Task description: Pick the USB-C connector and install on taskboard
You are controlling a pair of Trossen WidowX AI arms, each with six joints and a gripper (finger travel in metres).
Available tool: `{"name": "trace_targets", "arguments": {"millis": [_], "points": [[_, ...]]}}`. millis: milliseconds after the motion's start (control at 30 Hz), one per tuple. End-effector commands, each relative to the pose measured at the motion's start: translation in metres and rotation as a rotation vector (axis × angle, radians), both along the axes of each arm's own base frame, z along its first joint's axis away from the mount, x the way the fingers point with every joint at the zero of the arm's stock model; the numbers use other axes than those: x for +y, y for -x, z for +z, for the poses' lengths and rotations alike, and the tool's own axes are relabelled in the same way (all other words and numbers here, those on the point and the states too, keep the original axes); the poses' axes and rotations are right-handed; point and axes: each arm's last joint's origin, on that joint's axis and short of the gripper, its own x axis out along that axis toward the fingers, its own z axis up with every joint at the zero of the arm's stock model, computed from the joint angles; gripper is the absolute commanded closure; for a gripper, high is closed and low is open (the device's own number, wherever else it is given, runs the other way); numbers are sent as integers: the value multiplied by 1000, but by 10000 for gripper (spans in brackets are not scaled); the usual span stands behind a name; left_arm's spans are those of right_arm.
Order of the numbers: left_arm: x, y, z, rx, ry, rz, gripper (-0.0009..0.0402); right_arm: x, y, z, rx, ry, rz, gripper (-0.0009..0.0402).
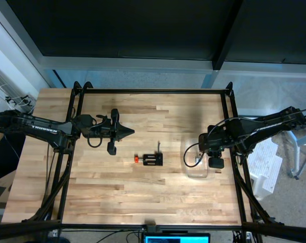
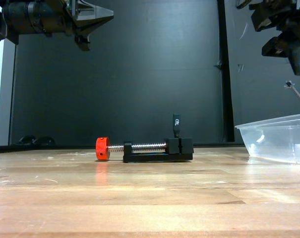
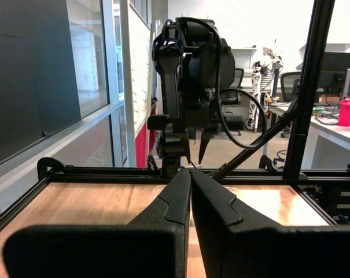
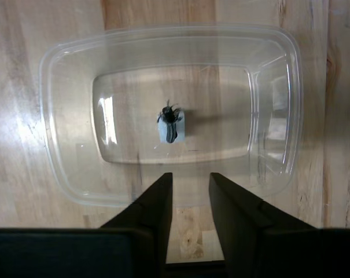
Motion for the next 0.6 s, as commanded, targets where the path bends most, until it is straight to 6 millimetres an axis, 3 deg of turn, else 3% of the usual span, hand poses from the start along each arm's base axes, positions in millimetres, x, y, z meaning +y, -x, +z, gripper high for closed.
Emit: {"name": "trace_targets", "arguments": {"millis": [33,333,600], "points": [[0,0,0,0,0,0,393,1,-4,-3,7,14,-4,278],[0,0,0,0,0,0,393,5,-1,-19,30,38,-12,230],[0,0,0,0,0,0,393,13,1,-35,17,42,-20,220]]}}
